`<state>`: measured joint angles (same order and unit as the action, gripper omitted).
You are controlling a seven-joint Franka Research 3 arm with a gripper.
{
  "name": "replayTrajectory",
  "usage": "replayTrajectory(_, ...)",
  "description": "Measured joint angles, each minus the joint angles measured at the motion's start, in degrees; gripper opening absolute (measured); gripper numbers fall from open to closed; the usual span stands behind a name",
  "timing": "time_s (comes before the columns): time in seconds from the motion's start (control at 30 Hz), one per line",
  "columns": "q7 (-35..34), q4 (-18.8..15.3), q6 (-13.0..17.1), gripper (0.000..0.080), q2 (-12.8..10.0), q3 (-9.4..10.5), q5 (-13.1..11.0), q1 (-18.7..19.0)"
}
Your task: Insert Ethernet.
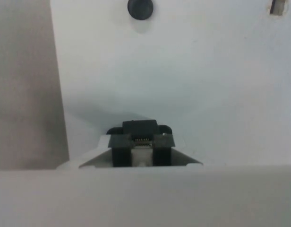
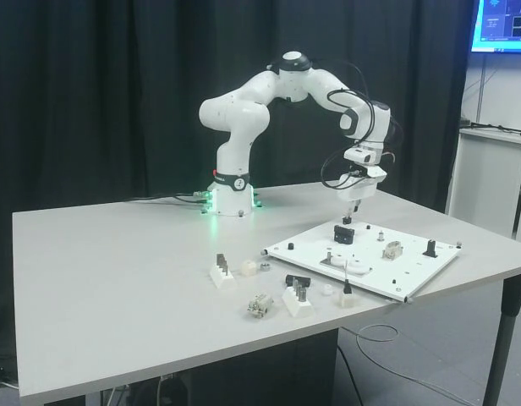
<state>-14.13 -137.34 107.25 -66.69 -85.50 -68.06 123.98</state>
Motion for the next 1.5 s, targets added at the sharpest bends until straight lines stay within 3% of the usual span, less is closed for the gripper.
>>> replayTrajectory(1.5, -0.5, 0.3, -1.7, 0.0090, 1.2, 0.21, 2.9, -0.5)
